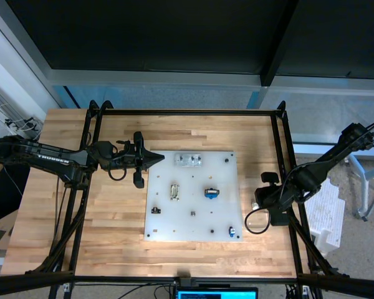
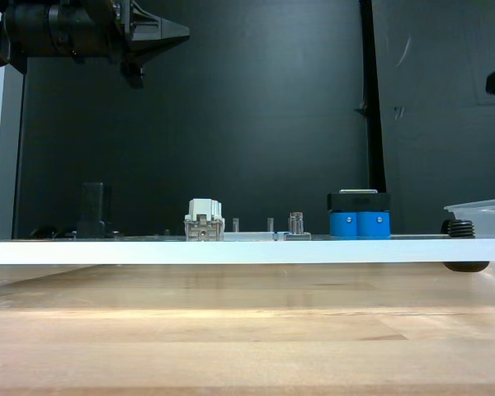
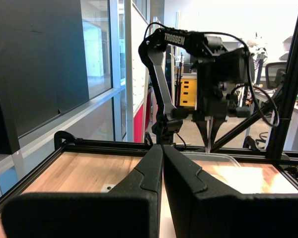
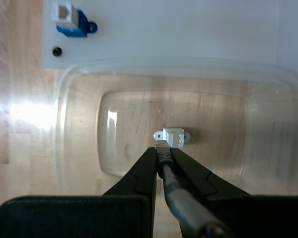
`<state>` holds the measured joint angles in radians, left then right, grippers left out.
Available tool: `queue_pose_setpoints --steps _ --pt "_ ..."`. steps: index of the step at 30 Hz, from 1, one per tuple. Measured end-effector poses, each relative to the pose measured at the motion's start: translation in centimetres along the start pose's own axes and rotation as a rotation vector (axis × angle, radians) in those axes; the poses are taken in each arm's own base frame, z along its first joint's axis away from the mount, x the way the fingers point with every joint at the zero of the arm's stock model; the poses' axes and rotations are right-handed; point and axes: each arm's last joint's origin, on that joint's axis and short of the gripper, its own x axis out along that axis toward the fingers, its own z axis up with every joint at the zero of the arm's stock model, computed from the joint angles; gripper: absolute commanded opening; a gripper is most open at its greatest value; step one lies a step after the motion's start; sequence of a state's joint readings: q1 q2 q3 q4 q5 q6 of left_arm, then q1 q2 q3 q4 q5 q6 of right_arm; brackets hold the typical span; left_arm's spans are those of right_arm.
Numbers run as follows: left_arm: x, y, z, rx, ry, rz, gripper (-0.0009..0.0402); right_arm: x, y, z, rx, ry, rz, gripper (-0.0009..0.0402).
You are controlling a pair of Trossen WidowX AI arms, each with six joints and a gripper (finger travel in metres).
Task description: Pick the RJ45 connector and install on taskboard
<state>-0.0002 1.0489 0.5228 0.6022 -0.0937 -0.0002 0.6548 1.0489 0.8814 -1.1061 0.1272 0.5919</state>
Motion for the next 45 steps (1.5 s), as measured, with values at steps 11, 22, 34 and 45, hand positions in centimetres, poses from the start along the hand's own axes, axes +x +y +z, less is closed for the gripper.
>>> queue_pose_setpoints --steps 11,22,34,45 --pt "0.0 0.0 0.0 0.000 0.000 0.000 0.0000 -0.4 0.6 0.9 0.016 0.003 -0.005 0.0000" --pt "0.0 0.0 0.0 0.000 0.000 0.000 0.0000 1.0 3.1 4.3 0.032 0.013 -0.013 0.0000" --pt "0.0 0.0 0.0 0.000 0.000 0.000 0.0000 2.8 6.3 8.3 0.047 0.017 -0.013 0.0000" --pt "0.0 0.0 0.0 0.000 0.000 0.000 0.0000 4.3 8.5 9.8 0.060 0.033 -0.027 0.0000"
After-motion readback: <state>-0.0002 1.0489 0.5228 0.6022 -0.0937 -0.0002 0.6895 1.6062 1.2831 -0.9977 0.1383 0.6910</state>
